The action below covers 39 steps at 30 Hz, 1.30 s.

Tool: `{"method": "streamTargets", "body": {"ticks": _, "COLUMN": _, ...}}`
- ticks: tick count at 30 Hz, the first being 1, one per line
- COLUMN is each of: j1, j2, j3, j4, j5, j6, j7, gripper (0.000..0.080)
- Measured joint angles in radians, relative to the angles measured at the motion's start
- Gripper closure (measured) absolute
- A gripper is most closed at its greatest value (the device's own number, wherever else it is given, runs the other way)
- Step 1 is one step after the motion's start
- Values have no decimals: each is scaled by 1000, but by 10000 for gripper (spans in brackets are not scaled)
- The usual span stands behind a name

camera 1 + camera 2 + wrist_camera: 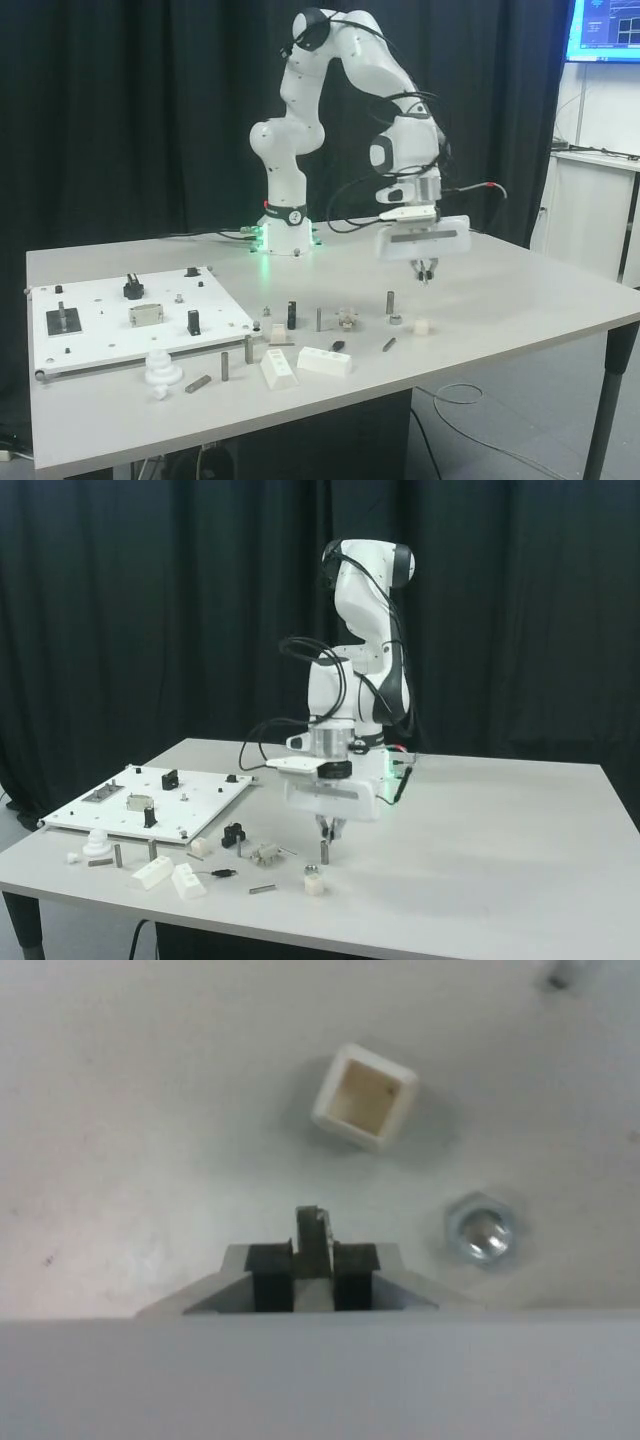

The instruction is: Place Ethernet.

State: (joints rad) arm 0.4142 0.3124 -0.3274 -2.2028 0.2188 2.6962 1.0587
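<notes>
We hold the small clear Ethernet plug (pixel 312 1240) pinched between the 2 black fingers of the gripper (pixel 313 1260) above the grey table (pixel 120 1160), mid-carry, and next must travel to the white assembly board (pixel 100 330).

The first room view stands off one long edge of the grey table (pixel 520 290) and looks across it at the white arm (pixel 330 110), with a black curtain behind; the white board (pixel 140 320) lies at the left. The second room view looks from another side and farther back, again at arm (pixel 360 650), table (pixel 500 820) and board (pixel 150 795). The wrist view looks straight down, very close, on a small white cube (pixel 364 1097) and a hex nut (pixel 481 1230), both also seen from the two room cameras.
</notes>
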Motion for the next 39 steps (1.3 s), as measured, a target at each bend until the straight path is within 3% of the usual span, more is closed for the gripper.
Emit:
{"method": "streamTargets", "body": {"ticks": 7, "j1": 1, "j2": 65, "j3": 20, "j4": 51, "j5": 0, "j6": -3, "j7": -15, "gripper": 722}}
{"method": "streamTargets", "body": {"ticks": 14, "j1": 1, "j2": 101, "j3": 33, "j4": 83, "j5": 0, "j6": -21, "j7": -19, "gripper": 722}}
{"method": "streamTargets", "body": {"ticks": 36, "j1": 1, "j2": 157, "j3": 65, "j4": 118, "j5": 6, "j6": -57, "j7": -3, "gripper": 722}}
{"method": "streamTargets", "body": {"ticks": 37, "j1": 1, "j2": 158, "j3": 65, "j4": 118, "j5": 7, "j6": -58, "j7": 3, "gripper": 633}}
{"method": "streamTargets", "body": {"ticks": 39, "j1": 1, "j2": 160, "j3": 65, "j4": 118, "j5": 7, "j6": -59, "j7": 13, "gripper": 633}}
